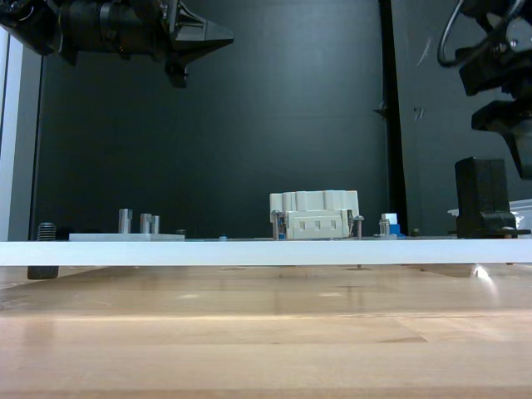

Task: Pick the HAN10E connector and install on the hub

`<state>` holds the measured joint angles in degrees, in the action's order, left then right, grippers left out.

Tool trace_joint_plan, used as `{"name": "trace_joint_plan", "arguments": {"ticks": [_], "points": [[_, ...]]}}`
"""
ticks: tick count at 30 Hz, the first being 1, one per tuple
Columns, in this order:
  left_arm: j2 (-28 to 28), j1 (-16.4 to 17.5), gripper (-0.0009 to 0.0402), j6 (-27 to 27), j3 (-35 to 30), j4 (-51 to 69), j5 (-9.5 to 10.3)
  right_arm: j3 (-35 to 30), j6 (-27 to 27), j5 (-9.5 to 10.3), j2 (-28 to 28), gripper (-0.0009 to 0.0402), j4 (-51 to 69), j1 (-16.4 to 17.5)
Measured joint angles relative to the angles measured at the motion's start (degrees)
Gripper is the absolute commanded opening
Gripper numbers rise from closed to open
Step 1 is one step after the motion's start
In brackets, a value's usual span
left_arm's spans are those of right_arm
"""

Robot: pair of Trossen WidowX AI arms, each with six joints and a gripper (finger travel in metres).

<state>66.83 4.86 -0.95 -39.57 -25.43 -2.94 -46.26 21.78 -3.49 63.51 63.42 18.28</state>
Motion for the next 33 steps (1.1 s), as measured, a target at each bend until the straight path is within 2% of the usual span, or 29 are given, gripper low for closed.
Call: {"name": "trace_joint_plan", "arguments": {"ticks": [15,25,29,33], "points": [[0.00,0.00,0.0000,0.00,0.00,-0.07,-0.02,9.42,1.88,0.24,2.38,0.0291,-11.02,0.57],[0.00,0.00,0.0000,0.00,0.00,-0.07,0.00,11.91,2.45,1.18,4.83,0.0289,-15.30,0.59],[0.00,0.00,0.0000,0.02,-0.02,-0.09,0.00,11.96,2.47,1.18,4.90,0.0259,-15.23,0.59],[0.00,0.00,0.0000,0.00,0.00,-0.09,0.00,11.96,2.91,1.20,4.37,0.0181,-14.91,0.59]]}}
